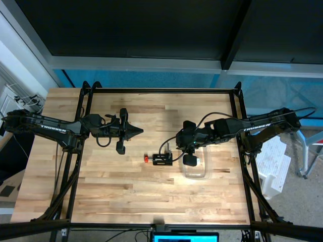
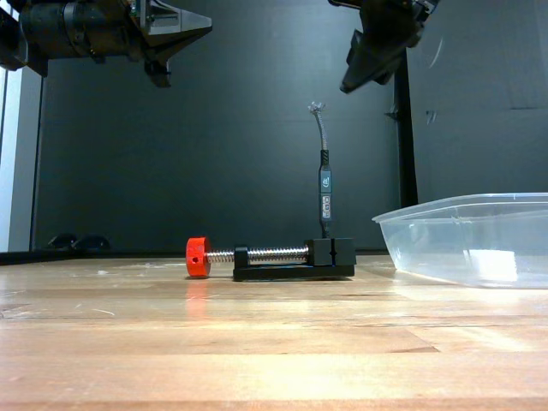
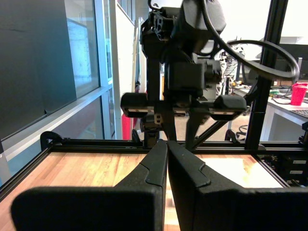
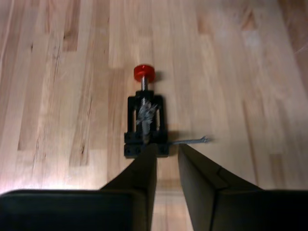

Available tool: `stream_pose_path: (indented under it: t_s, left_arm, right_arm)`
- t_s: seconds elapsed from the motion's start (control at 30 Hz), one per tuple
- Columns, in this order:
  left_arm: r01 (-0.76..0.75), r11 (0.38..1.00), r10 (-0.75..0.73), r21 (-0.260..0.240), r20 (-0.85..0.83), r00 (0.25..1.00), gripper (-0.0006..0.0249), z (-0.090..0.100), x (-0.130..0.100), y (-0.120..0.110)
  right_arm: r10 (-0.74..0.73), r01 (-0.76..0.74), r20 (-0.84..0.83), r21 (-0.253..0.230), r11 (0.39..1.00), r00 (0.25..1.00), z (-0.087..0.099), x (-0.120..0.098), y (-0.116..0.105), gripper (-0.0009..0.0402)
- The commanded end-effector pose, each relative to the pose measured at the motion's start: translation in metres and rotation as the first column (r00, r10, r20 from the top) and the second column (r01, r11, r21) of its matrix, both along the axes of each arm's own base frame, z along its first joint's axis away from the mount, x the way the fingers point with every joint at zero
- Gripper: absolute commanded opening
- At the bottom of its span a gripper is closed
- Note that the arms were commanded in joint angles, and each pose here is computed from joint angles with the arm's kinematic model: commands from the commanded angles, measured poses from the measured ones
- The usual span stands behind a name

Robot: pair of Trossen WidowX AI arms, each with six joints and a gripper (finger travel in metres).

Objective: Pick the usb-c connector and install on the hub

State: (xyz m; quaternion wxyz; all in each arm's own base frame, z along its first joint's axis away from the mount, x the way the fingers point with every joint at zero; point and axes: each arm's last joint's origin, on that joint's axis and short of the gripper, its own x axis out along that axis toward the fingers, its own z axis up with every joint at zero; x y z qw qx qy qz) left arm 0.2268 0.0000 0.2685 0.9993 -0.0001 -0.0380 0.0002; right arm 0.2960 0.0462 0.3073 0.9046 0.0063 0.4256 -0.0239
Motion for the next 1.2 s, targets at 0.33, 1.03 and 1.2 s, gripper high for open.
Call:
stream_pose_path:
  t_s: [0.33, 1.03, 1.2]
  left_arm:
    - [0.000, 1.000, 0.000, 0.000, 0.000, 1.000, 0.0000, 0.000, 0.000, 0.000]
    - [0.000, 1.000, 0.000, 0.000, 0.000, 1.000, 0.0000, 0.000, 0.000, 0.000]
    - [0.000, 1.000, 0.000, 0.000, 0.000, 1.000, 0.0000, 0.000, 0.000, 0.000]
  right_arm:
    - [0.014, -0.020, 0.412, 0.011, 1.000, 0.911, 0.005, -0.031, -0.023, 0.0000]
    - [-0.008, 0.005, 0.763, 0.007, 1.000, 0.646, -0.025, -0.093, -0.040, 0.0000]
    - [-0.020, 0.008, 0.757, 0.020, 1.000, 0.653, -0.033, -0.095, -0.041, 0.0000]
